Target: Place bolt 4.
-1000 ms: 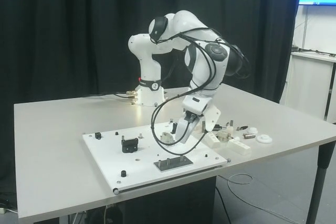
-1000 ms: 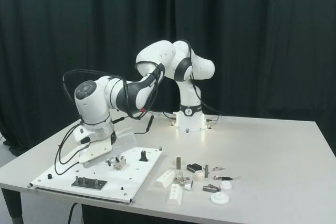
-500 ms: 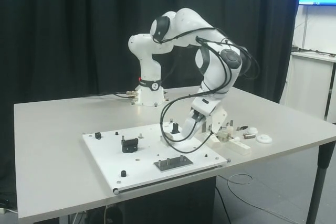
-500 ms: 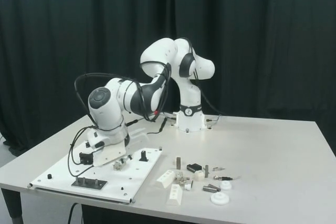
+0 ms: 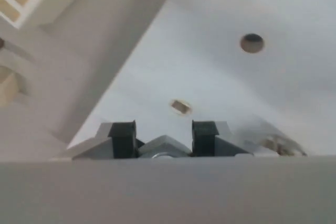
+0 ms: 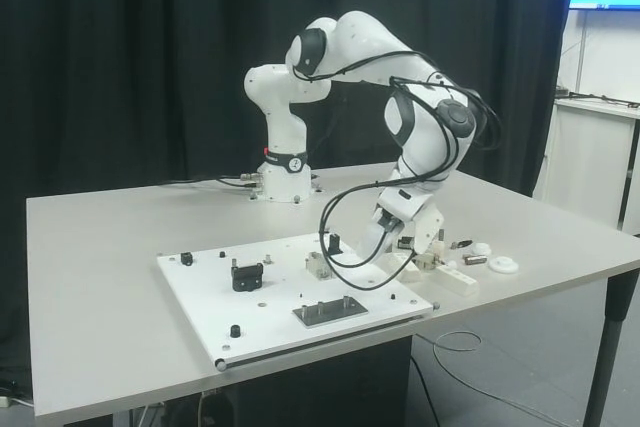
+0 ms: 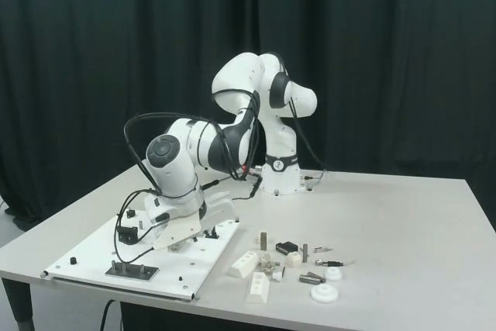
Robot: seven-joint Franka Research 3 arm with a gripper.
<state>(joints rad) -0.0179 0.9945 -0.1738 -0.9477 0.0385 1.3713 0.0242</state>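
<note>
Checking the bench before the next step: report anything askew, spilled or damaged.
Nothing looks damaged or spilled. The loose parts lie scattered on the grey table beside the white board, some lying flat, others upright, in no clear order. The metal plate with upright pins sits flat on the board. The gripper hangs low near the board's edge.

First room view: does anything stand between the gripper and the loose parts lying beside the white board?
Nothing visible does. The gripper hangs over the edge of the white board, with the white blocks and small loose parts just beyond. Which piece is bolt 4 cannot be told.
</note>
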